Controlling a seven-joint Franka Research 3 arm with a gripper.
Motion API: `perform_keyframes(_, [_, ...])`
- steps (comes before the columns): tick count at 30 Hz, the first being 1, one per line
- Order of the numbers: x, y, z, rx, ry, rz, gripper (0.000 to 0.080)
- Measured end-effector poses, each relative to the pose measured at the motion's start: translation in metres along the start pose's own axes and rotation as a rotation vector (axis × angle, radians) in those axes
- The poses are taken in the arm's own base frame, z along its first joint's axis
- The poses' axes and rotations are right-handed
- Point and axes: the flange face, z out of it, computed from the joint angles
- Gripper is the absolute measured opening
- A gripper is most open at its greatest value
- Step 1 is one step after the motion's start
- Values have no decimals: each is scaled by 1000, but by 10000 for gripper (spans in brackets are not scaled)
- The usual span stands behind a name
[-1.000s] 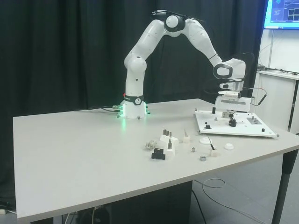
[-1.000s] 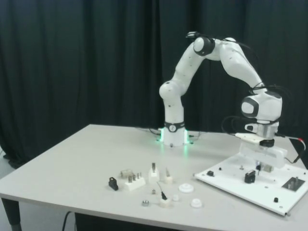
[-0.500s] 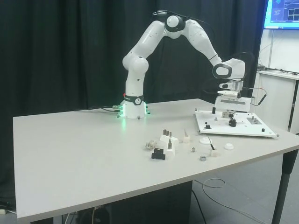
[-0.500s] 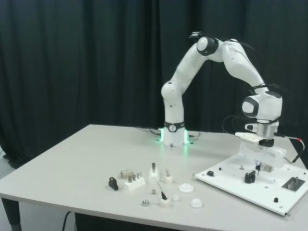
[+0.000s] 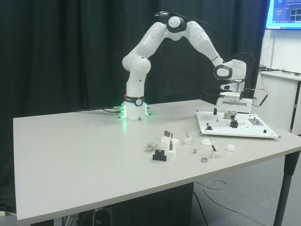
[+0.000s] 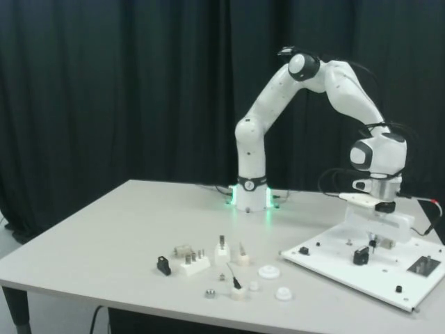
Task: Insert square peg 1.
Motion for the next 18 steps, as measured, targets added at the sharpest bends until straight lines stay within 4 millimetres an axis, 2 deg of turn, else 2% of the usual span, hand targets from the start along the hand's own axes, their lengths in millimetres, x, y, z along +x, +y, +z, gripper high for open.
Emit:
perform_keyframes(13, [2,-1,0,-4,-9,19,35])
perform_keyframes(18, [6,-2,1,-14,-24,100,35])
